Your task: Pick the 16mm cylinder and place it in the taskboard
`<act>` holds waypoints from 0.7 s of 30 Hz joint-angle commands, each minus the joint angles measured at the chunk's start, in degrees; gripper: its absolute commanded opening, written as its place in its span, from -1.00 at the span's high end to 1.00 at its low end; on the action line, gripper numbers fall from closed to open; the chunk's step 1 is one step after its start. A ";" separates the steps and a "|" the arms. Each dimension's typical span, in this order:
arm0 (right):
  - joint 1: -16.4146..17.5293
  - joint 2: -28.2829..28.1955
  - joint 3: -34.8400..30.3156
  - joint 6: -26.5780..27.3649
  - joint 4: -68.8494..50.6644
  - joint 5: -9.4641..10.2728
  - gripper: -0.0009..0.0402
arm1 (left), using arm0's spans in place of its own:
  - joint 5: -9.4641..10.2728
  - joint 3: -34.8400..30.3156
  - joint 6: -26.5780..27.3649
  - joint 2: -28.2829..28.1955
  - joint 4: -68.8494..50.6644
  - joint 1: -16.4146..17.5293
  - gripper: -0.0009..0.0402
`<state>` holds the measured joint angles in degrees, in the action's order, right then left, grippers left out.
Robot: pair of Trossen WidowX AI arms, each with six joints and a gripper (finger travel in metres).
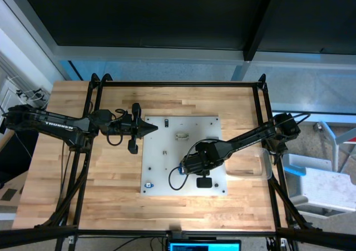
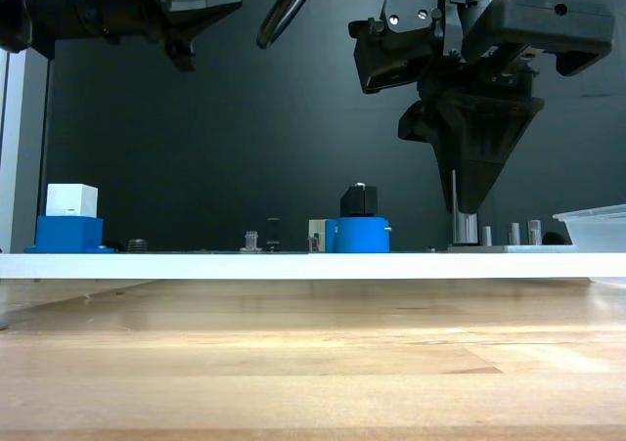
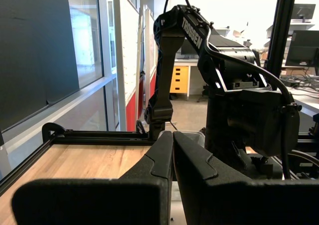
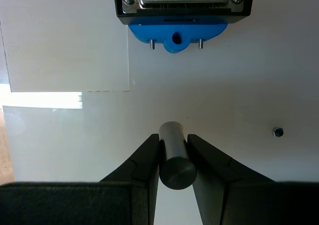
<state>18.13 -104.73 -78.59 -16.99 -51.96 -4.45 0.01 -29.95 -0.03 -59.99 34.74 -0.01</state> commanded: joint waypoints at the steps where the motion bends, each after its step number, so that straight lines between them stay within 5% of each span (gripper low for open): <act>1: 0.00 0.02 0.28 0.00 0.11 -0.02 0.84 | 0.00 0.00 -0.02 0.00 0.02 0.00 0.96; 21: 0.00 0.02 0.92 0.17 0.90 -0.07 0.84 | 0.00 0.00 -0.02 0.00 0.02 0.00 0.96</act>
<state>18.11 -104.73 -77.69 -16.80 -51.24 -4.47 0.01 -29.95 -0.03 -59.99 34.74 -0.01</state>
